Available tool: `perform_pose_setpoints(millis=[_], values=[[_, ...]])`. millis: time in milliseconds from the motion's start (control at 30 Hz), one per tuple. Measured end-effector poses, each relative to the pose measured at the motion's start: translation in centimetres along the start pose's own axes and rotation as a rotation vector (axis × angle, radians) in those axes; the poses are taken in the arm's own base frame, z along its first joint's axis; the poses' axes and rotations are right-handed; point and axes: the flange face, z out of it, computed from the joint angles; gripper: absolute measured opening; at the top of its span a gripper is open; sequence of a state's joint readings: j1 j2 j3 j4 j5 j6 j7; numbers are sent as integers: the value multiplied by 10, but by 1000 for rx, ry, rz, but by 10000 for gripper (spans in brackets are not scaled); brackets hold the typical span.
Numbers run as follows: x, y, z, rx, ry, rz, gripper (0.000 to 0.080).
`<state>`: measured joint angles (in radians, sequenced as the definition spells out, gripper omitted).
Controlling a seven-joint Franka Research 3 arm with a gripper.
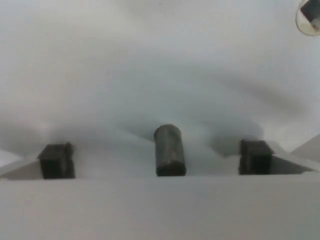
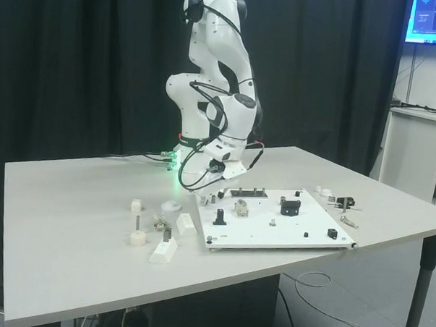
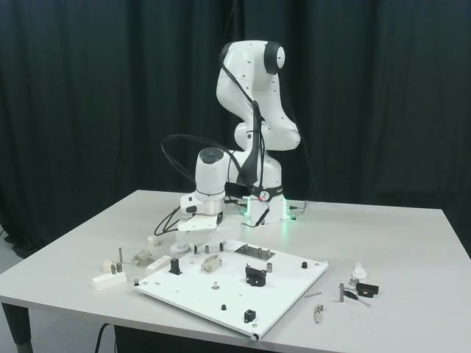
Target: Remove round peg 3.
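Observation:
In the wrist view a short grey round peg (image 1: 170,150) stands upright on the white board (image 1: 150,75). My gripper (image 1: 155,160) is open, and the peg sits midway between its two black fingertips (image 1: 56,161) with a wide gap on each side. From the room views the gripper (image 2: 215,195) (image 3: 199,245) hangs low over the far left corner of the white board (image 2: 287,237) (image 3: 287,298), pointing straight down. The peg itself is too small to pick out under the hand in the room views.
A black bracket (image 2: 289,206) (image 3: 255,276) and several small pegs and fittings stand on the board. Loose white blocks (image 2: 163,252) (image 3: 108,281) lie on the grey table left of the board. Small parts (image 2: 343,204) (image 3: 355,288) lie to its right.

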<state>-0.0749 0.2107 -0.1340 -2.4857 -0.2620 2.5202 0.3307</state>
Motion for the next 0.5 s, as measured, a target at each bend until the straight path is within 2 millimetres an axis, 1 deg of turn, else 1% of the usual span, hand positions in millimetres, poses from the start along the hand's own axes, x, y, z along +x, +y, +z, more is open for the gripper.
perform_pose_setpoints(millis=[33,200,233,400,433,500], values=[[0,0,1,1,2,0,698],[1,0,1,3,6,1,698],[1,0,0,4,8,1,516],[3,-1,-2,7,20,1,516],[4,-1,-2,7,22,1,354],[4,-1,-3,8,24,1,354]])
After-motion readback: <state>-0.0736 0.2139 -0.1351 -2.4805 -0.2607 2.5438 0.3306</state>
